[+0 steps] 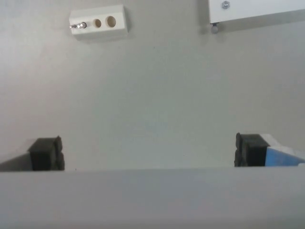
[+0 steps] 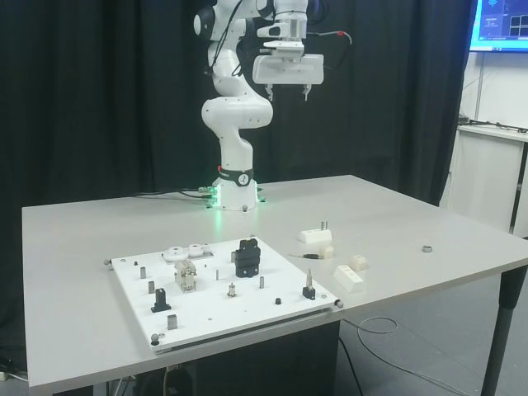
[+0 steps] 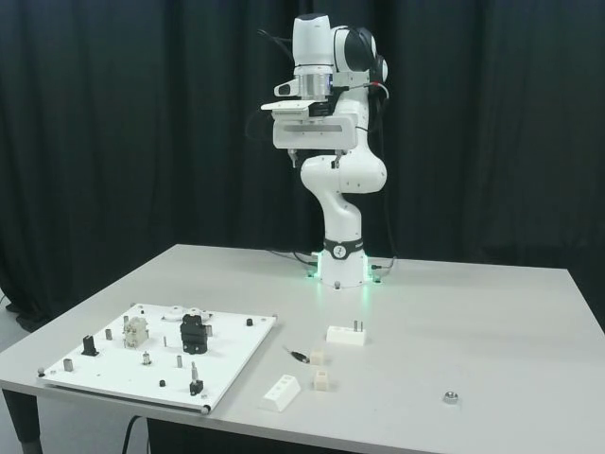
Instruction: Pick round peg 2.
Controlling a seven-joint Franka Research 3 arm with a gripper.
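Metal peg point(image 1: 78, 26) far from spread jaws

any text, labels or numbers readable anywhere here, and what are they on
None can be read.
Monitor at the first room view's edge: shows lines of text, too small to read.
White assembly board, white peg holder block and robot arm: no legible label, brand or number shows.
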